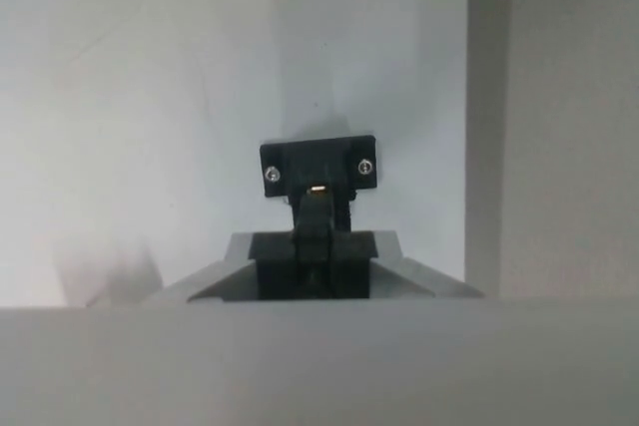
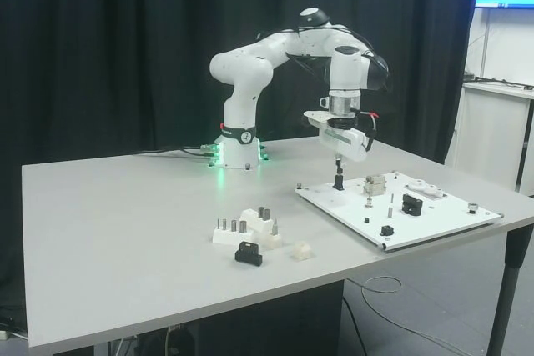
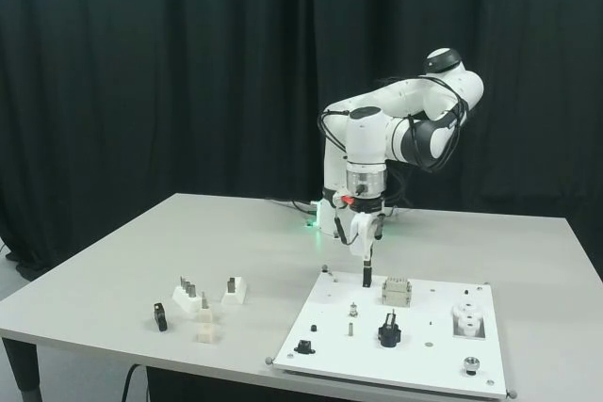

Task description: Insert USB.

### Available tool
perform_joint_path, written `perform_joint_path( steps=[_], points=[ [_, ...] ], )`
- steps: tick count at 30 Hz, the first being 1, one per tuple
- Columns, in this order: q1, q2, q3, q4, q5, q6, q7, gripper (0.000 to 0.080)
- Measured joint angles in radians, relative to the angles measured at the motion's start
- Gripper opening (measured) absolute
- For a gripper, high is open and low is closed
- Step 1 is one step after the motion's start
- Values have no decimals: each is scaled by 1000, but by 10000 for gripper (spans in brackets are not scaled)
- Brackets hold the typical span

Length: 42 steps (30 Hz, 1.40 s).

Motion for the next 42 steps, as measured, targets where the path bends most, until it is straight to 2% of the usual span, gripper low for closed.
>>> perform_joint_path(
  steps=[15, 42],
  points=[
    [10, 0, 5, 0, -19, 17, 15, 66],
    [6, 0, 12, 0, -9, 21, 15, 66]
  ],
)
